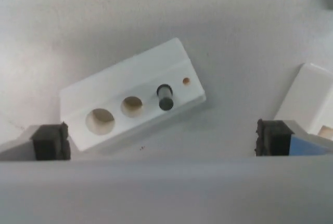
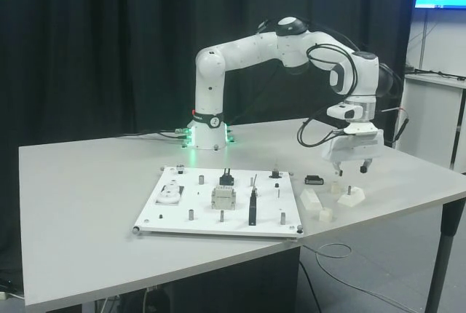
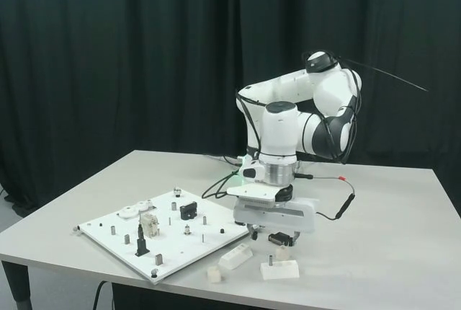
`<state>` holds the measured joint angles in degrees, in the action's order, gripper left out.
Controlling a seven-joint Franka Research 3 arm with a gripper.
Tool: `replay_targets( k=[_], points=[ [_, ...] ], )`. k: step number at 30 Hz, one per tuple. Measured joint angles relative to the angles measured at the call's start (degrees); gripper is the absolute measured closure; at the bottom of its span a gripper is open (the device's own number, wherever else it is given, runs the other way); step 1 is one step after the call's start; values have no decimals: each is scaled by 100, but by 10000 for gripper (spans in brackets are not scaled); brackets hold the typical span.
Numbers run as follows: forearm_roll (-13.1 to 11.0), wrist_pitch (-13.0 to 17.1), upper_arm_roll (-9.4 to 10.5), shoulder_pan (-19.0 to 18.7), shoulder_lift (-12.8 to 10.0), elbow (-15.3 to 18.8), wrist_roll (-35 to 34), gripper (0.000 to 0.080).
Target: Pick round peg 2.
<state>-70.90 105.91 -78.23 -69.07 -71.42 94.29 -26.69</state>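
One black round peg stands in the third hole of the white peg block on the table; two bigger holes beside it are empty, and the smallest holds something too small to make out. Arm bent over, wrist pointing down, jaws spread wide, holding nothing, hovering above the block. No readable labels.

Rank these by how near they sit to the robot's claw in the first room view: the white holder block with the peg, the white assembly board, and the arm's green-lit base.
1. White holder block, just below the gripper.
2. White assembly board, across the table at its front.
3. Green-lit base, at the back of the table.
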Motion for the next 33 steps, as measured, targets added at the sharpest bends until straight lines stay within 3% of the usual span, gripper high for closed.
replay_targets(
  k=[33],
  points=[
    [-3,126,610,588,-42,-395,439,3]
  ],
)
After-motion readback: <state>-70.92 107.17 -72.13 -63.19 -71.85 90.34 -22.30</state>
